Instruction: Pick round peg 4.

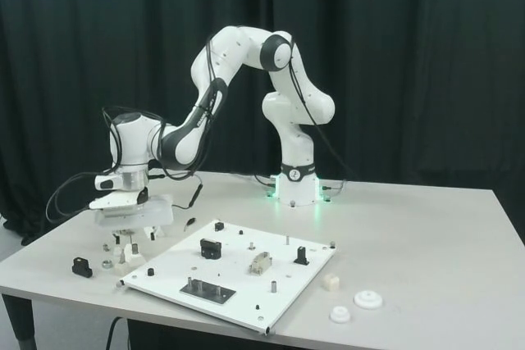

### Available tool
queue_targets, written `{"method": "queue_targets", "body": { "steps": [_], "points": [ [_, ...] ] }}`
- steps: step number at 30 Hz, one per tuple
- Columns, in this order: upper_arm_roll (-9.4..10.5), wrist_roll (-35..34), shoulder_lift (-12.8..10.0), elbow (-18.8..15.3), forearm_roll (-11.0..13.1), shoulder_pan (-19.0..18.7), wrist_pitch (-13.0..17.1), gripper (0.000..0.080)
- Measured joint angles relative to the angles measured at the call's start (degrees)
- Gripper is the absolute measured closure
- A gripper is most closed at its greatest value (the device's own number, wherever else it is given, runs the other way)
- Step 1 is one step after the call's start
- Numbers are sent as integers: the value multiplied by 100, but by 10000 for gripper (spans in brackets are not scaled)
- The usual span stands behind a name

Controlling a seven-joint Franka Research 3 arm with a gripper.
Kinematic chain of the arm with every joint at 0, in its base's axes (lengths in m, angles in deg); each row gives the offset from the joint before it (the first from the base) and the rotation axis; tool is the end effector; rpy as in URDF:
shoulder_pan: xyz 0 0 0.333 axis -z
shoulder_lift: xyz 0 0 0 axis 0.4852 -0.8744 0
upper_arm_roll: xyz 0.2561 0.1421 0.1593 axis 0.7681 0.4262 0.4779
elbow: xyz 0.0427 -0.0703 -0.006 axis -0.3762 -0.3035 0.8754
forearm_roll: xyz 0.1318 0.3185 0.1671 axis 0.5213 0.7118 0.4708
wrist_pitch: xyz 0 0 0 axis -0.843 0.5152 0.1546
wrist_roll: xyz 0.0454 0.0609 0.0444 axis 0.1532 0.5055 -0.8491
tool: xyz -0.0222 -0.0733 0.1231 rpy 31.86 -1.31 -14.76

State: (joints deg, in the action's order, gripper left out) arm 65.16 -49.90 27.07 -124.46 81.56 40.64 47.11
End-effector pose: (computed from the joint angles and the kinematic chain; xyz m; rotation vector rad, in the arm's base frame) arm 0.5705 -0.3277 0.2158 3.0391 -0.3747 -0.0550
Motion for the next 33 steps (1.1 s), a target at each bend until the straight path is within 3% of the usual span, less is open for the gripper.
{"method": "queue_targets", "body": {
  "steps": [24, 33],
  "points": [
    [-36, 202, -173, -26, 116, 13, -1, 3],
    [-62, 348, -242, -27, 299, 13, 95, 3]
  ]
}}
